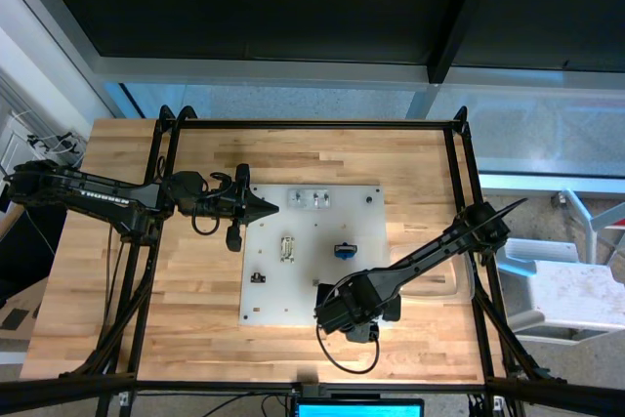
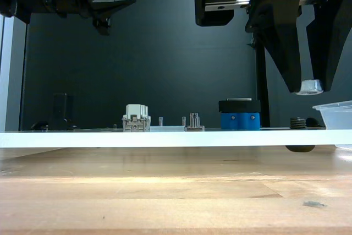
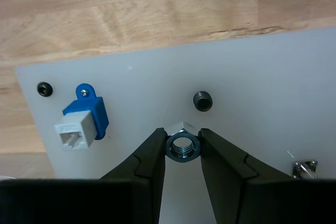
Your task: Pick the M12 fastener and fasten on the M12 threads
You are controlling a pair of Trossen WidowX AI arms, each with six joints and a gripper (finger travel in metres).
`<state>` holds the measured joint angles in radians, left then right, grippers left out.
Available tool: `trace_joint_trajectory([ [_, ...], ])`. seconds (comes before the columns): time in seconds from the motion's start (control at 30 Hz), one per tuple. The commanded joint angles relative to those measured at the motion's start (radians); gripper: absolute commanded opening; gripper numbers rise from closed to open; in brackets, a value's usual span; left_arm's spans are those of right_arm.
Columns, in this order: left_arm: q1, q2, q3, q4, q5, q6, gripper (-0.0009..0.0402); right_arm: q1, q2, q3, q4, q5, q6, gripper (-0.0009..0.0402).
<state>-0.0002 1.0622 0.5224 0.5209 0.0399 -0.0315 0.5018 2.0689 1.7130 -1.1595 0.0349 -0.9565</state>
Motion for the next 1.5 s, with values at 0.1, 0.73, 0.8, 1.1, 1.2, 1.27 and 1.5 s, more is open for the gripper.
trace_joint_trajectory([
  [0.1, 0.0, 0.0, 0.0, 0.0, 0.0, 0.0, 0.0, -0.003, 0.002, 0.0, 0.028, 0.002, -0.003, 0.0013],
  [0.73, 0.0, 0.0, 0.0, 0.0, 0.0, 0.0, 0.0, -0.005, 0.082, 0.072, 0.021, -0.001, -0.003, 0.0013],
  [0.8, 0.0, 0.0, 0.0, 0.0, 0.0, 0.0, 0.0, -0.004, 0.082, 0.07, 0.019, -0.001, -0.003, 0.0013],
  [1.1, 0.0, 0.0, 0.0, 0.0, 0.0, 0.0, 0.0, -0.004, 0.099, 0.062, 0.025, -0.002, -0.003, 0.0013],
  [1.2, 0.0, 0.0, 0.0, 0.0, 0.0, 0.0, 0.0, -0.005, 0.112, 0.062, 0.032, -0.001, -0.003, 0.0013],
  [1.27, 0.0, 0.0, 0.0, 0.0, 0.0, 0.0, 0.0, -0.004, 0.116, 0.062, 0.033, -0.002, -0.003, 0.0014],
  [1.5, 0.0, 0.0, 0.0, 0.0, 0.0, 0.0, 0.0, -0.004, 0.127, 0.062, 0.035, -0.001, 0.0, 0.0013],
])
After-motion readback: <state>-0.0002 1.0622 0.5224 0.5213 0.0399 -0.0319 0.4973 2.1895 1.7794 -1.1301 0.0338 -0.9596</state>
